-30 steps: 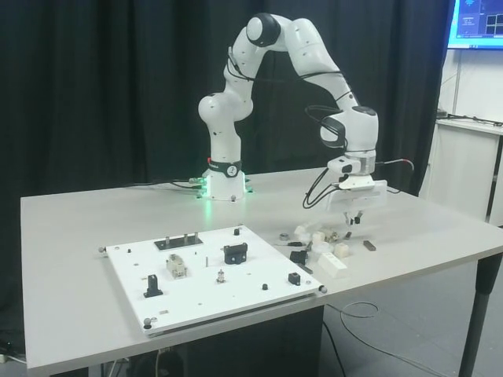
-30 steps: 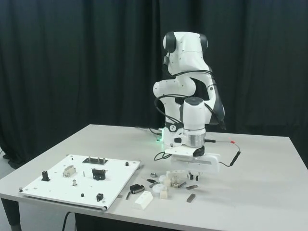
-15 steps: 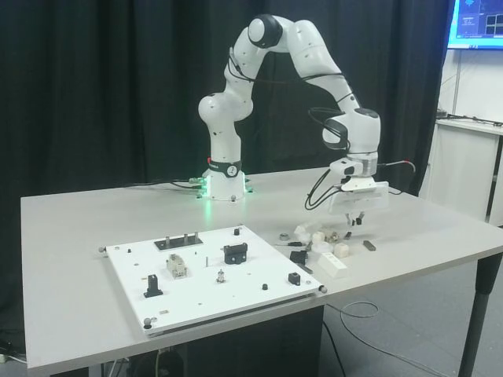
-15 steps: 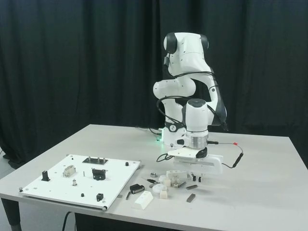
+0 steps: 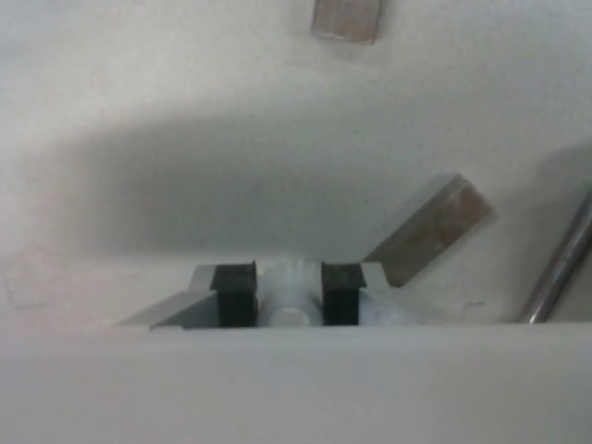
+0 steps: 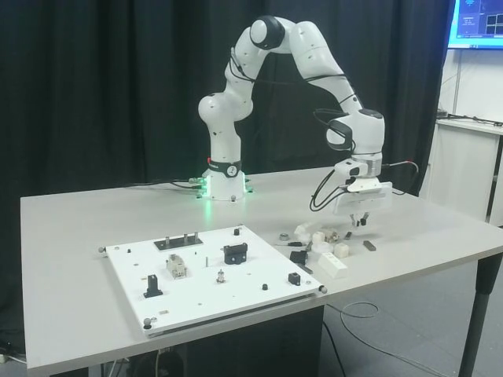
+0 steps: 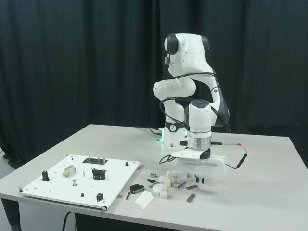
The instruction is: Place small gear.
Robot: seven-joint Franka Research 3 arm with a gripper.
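In the wrist view a small white gear (image 5: 287, 289) sits pinched between my two black fingertips (image 5: 235, 291), so the gripper (image 5: 287, 294) is shut on it. The gripper (image 6: 361, 221) hangs a little above the grey table, just right of the heap of loose parts (image 6: 318, 240) in the first room view. The second room view shows the gripper (image 7: 199, 179) beside the same heap (image 7: 163, 185). The white assembly board (image 6: 236, 294) lies at the table's front left, well away from the gripper.
Two flat grey bars (image 5: 430, 227) (image 5: 347, 18) and a thin metal rod (image 5: 560, 264) lie on the table under the gripper. The board (image 7: 57, 190) carries black and white fixtures and pegs. A white block (image 6: 332, 265) lies near the front edge. A cable trails from the wrist.
The arm has carried the gripper a short way to the right, away from the heap of parts, still low over the table. The fingers stay shut on the gear.
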